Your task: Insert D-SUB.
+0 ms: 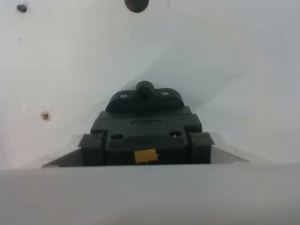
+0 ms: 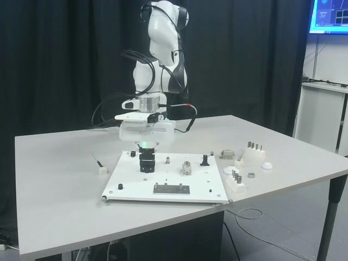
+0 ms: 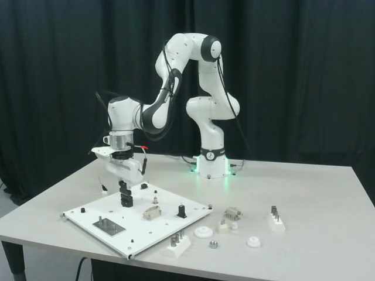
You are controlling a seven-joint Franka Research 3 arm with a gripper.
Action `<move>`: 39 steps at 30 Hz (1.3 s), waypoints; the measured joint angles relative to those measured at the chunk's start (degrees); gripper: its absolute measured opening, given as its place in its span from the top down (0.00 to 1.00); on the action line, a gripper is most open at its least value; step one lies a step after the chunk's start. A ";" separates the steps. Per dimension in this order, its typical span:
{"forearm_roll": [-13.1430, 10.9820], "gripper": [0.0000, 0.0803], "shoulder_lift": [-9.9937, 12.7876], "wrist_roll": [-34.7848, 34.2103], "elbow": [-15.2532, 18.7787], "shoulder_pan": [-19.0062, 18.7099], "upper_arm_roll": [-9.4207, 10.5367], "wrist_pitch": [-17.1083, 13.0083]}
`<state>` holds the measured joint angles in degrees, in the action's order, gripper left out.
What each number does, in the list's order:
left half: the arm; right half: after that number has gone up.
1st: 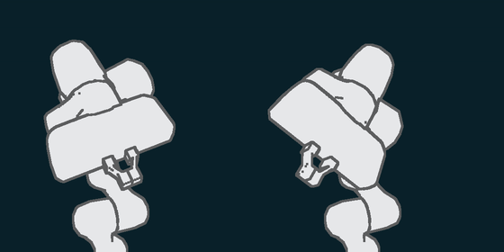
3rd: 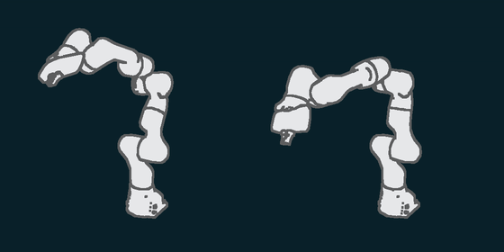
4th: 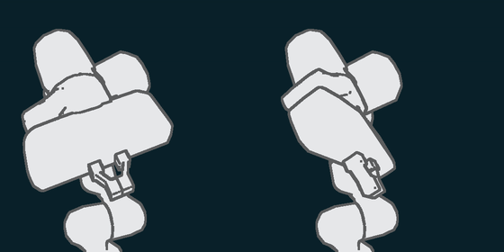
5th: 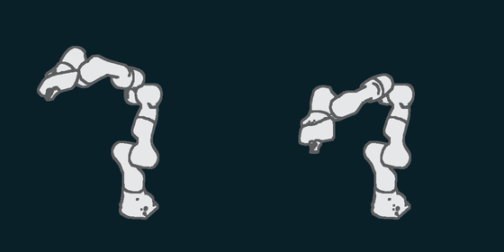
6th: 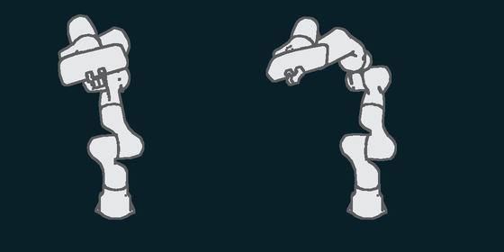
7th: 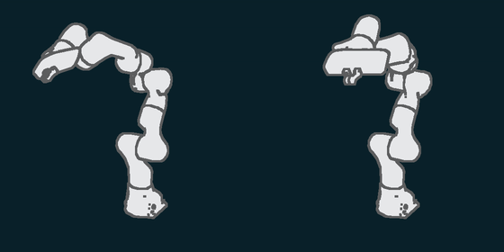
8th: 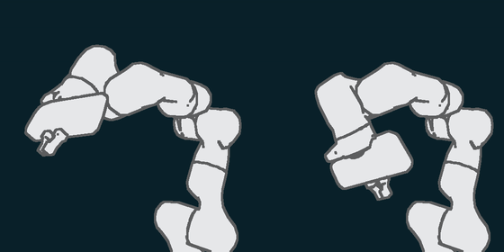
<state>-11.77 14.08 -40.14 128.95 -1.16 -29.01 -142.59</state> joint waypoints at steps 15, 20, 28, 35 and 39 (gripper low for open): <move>-0.14 0.53 -0.04 0.00 0.00 -0.12 0.04 0.17; -0.14 0.53 -0.04 0.00 0.00 -0.06 -0.09 0.30; -0.11 0.53 0.03 0.33 0.04 -0.04 -0.59 0.74; -0.13 0.53 0.02 0.47 0.04 -0.05 -0.61 0.87; -0.21 0.53 0.00 0.47 0.04 -0.07 -0.61 0.88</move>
